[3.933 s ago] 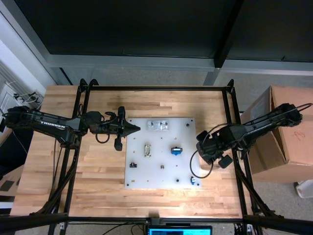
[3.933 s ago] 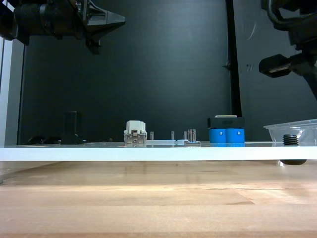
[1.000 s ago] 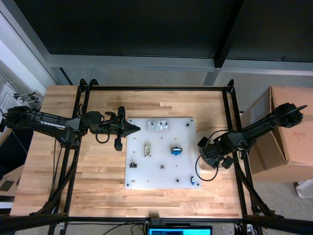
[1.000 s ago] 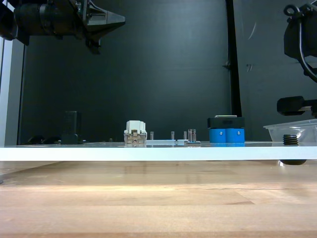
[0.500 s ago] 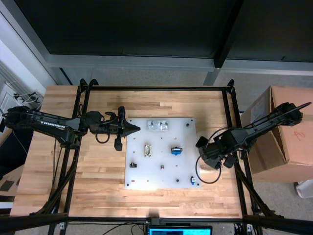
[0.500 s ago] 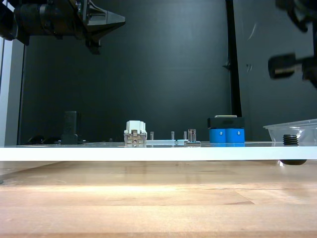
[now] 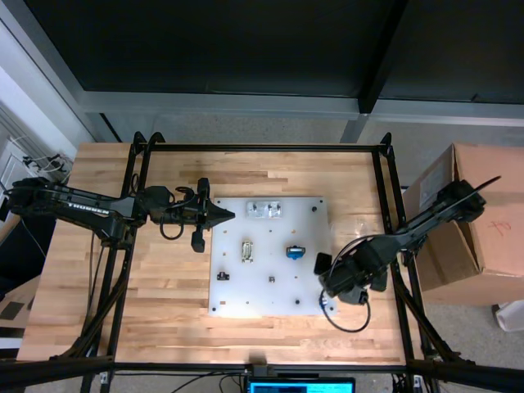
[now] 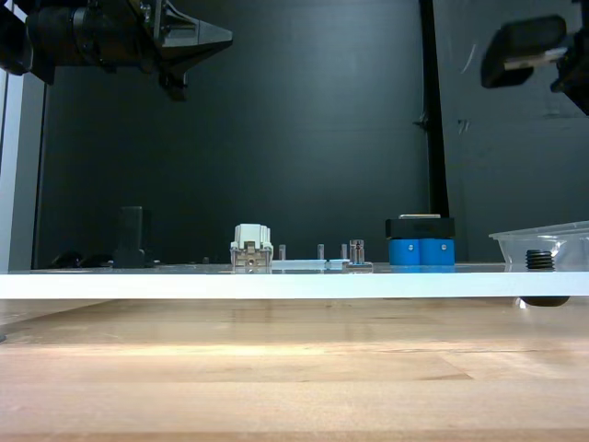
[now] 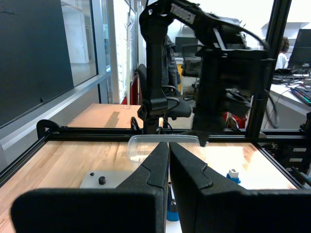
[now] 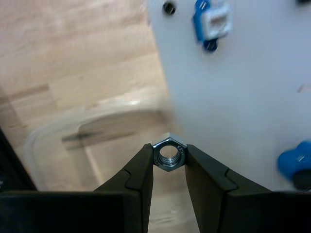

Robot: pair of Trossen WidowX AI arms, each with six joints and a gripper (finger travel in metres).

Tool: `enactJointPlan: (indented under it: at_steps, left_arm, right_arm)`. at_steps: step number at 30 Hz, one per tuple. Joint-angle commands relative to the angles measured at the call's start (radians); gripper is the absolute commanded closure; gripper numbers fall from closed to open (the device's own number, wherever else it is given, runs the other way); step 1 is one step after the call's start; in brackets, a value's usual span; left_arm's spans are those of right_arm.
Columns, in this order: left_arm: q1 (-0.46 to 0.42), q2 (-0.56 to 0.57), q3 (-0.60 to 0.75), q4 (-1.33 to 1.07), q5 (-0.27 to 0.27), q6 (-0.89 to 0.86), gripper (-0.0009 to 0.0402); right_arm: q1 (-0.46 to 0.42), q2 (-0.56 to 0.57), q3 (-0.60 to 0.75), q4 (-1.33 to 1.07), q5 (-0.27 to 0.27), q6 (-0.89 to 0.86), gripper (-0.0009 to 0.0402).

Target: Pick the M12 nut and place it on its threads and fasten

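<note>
The small silver nut is held by its flats between the fingertips of my right gripper, its hole facing the camera. It hangs in the air over the edge of the white board and the clear tray. In the high view my right gripper hovers by the board's near right edge. The black ribbed stud stands bare, its ribs showing, and the right wrist view also shows the stud. My left gripper hangs shut and holding nothing, high over the board's far left edge.
On the board stand a beige connector, a blue block and a small blue-white socket next to the stud. A cardboard box sits beyond the table's right edge. Black frame rails surround the table.
My right gripper dipped low at the tray, then rose. It has moved left and nearer, from over the tray to the board's near right edge, with the nut in it. The left arm has not moved.
</note>
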Motion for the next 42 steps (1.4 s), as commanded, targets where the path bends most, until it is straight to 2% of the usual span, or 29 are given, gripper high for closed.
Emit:
enactJointPlan:
  at_steps: [1, 8, 21, 42]
  left_arm:
    - [0.0, 0.0, 0.0, 0.0, 0.0, 0.0, 0.0393]
    - [0.0, 0.0, 0.0, 0.001, 0.0, 0.0, 0.0393]
    - [0.0, 0.0, 0.0, 0.0, 0.0, 0.0, 0.0393]
    - [0.0, 0.0, 0.0, 0.0, 0.0, 0.0, 0.0393]
  right_arm:
    - [0.003, 0.081, 0.103, -0.007, 0.0, 0.001, 0.0393]
    - [0.003, 0.231, 0.289, -0.024, 0.0, -0.03, 0.0393]
    - [-0.01, 0.43, 0.433, 0.04, 0.0, -0.074, 0.0393]
    - [-0.032, 0.497, 0.445, 0.098, -0.001, -0.291, 0.0393]
